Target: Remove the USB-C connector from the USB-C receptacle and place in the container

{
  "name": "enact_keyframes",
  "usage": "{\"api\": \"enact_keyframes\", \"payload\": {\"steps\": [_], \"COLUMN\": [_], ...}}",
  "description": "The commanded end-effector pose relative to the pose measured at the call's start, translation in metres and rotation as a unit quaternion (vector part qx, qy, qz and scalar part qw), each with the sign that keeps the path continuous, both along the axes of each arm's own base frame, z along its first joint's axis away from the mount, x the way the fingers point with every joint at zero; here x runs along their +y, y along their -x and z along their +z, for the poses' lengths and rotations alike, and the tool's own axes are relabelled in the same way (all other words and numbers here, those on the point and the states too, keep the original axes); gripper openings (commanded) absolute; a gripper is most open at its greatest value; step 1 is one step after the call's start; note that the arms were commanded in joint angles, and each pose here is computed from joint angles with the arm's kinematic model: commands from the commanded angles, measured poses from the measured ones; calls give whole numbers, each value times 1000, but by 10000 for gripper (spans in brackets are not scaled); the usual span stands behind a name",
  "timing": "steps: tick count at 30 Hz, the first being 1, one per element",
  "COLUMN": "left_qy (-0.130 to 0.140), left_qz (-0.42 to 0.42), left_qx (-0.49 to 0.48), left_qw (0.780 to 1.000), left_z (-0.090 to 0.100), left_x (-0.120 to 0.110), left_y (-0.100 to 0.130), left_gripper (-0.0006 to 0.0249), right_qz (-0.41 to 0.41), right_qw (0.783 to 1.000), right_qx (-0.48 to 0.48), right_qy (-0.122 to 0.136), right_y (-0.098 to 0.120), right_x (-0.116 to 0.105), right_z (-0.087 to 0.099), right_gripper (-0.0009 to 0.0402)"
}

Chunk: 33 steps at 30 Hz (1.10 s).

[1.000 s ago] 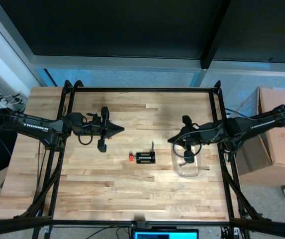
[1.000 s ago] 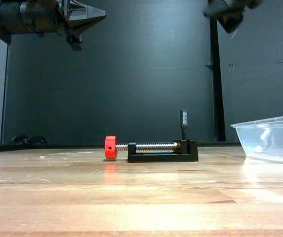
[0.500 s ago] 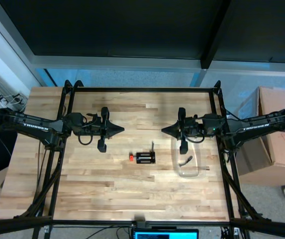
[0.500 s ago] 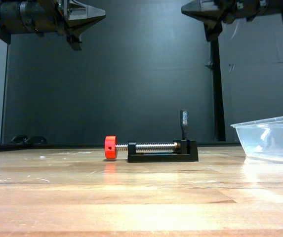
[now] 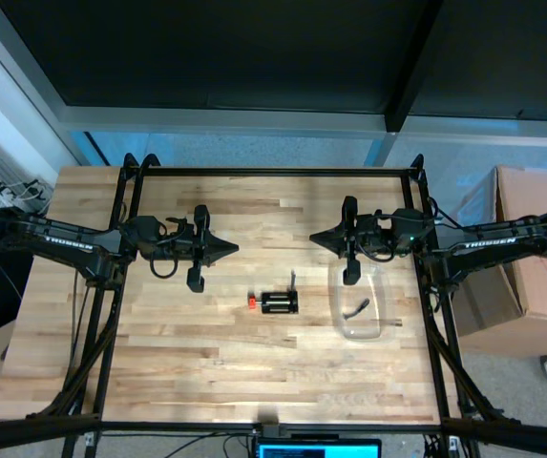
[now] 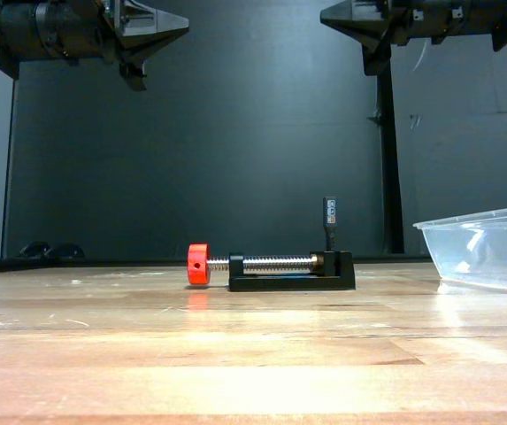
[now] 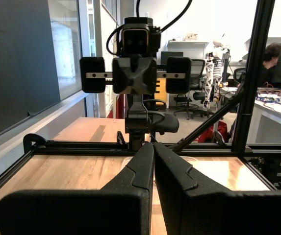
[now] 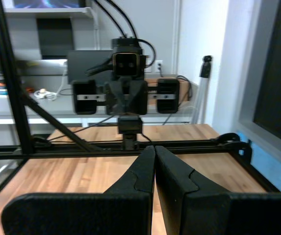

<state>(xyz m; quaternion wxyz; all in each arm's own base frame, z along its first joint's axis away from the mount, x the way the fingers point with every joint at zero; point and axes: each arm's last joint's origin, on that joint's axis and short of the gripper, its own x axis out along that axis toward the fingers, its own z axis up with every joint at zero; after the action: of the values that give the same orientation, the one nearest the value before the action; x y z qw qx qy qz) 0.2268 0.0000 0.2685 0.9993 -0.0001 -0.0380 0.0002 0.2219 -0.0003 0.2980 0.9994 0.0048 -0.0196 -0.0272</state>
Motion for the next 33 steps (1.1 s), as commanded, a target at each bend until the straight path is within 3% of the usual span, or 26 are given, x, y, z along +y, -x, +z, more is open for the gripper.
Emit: {"api": "enact_keyframes", "payload": {"steps": [1,10,33], "left_qy": [0,0,0], "left_qz": [0,0,0], "left_qx": [0,0,0], "left_qw": [1000,1000,1000], "left_z": [0,0,0], "left_x": [0,0,0], "left_y": [0,0,0], "left_gripper": [0,0,0], "right_qz": [3,15,15], "right_qw": [1000,1000,1000], "right_qx": [-1,13,4], "right_qy": [1,-2,-4], "right_y": [0,-12,-13], "right_x": [-1,0,0], "right_z": [0,-13,-11], "right_gripper": [0,0,0]}}
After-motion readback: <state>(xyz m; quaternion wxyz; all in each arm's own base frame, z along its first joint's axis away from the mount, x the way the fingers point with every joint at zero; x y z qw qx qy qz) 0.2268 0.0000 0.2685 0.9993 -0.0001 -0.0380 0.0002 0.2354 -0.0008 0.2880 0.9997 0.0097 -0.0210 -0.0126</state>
